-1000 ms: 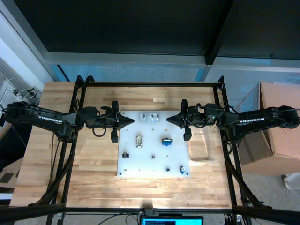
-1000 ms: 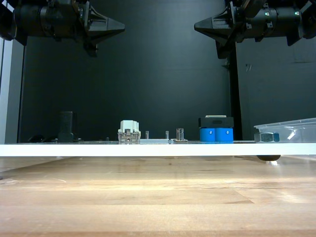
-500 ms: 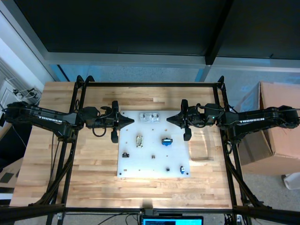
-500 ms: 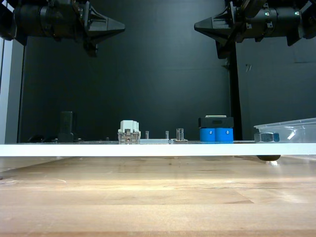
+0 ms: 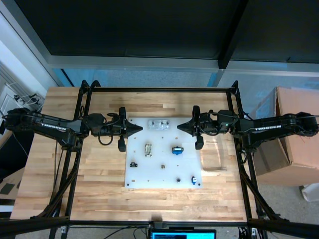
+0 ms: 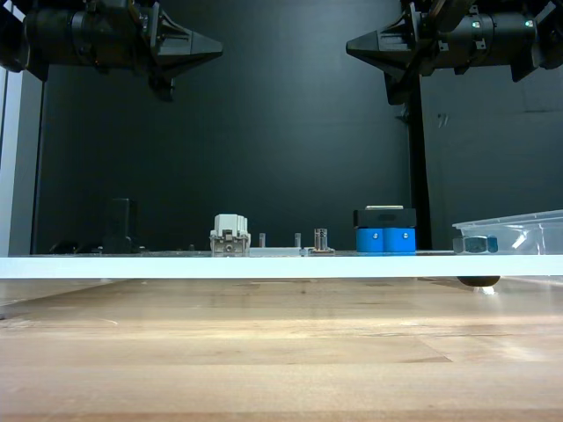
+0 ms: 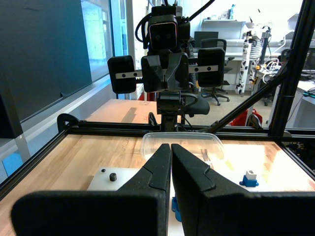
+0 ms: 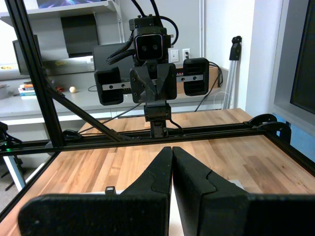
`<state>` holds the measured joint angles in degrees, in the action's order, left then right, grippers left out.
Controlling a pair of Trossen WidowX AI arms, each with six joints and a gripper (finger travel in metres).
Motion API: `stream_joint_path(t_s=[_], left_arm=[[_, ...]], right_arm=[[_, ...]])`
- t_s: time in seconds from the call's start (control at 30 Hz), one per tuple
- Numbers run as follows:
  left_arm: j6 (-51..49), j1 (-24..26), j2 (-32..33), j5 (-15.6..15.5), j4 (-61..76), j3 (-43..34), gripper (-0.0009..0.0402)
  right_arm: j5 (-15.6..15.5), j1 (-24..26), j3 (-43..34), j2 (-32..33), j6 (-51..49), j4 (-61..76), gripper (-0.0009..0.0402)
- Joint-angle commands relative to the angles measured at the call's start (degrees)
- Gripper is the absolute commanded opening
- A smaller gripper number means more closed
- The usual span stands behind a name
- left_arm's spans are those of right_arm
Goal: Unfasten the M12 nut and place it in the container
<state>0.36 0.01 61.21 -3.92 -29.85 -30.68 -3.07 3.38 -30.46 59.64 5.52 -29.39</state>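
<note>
TROSSEN in white capitals runs along the black link of the left arm (image 5: pixel 51 126), seen in the high view. The same word is on the right arm (image 5: pixel 262 127) link, barely legible.

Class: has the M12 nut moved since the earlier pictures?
No: the nut stays on its stud, same gap from the blue block; left end effector and right end effector hang shut above.

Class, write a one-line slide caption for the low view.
Left gripper and right gripper, both shut, hang high above the white board; the silver nut sits on its stud, before the clear container.
</note>
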Motion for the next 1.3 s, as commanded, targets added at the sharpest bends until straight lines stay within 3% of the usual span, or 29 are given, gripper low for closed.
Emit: stream_joint_path(t_s=[0.03, 0.23, 0.57, 0.83, 1.3], left_arm=[[0.0, 0.0, 0.0, 0.0, 0.0, 0.0, 0.0000], [0.0, 0.0, 0.0, 0.0, 0.0, 0.0, 0.0000], [0.0, 0.0, 0.0, 0.0, 0.0, 0.0, 0.0000], [0.0, 0.0, 0.0, 0.0, 0.0, 0.0, 0.0000], [0.0, 0.0, 0.0, 0.0, 0.0, 0.0, 0.0000]], right_arm=[[0.6, 0.0, 0.0, 0.2, 0.0, -1.3, 0.0000], [0.2, -0.2, -0.8, 0.3, 2.7, 1.9, 0.0000], [0.2, -7.4, -13.5, 1.6, 2.0, 35.1, 0.0000], [0.5, -13.9, -25.4, 8.6, 3.5, 59.6, 0.0000], [0.5, -20.8, -38.6, 23.7, 6.0, 79.7, 0.0000]])
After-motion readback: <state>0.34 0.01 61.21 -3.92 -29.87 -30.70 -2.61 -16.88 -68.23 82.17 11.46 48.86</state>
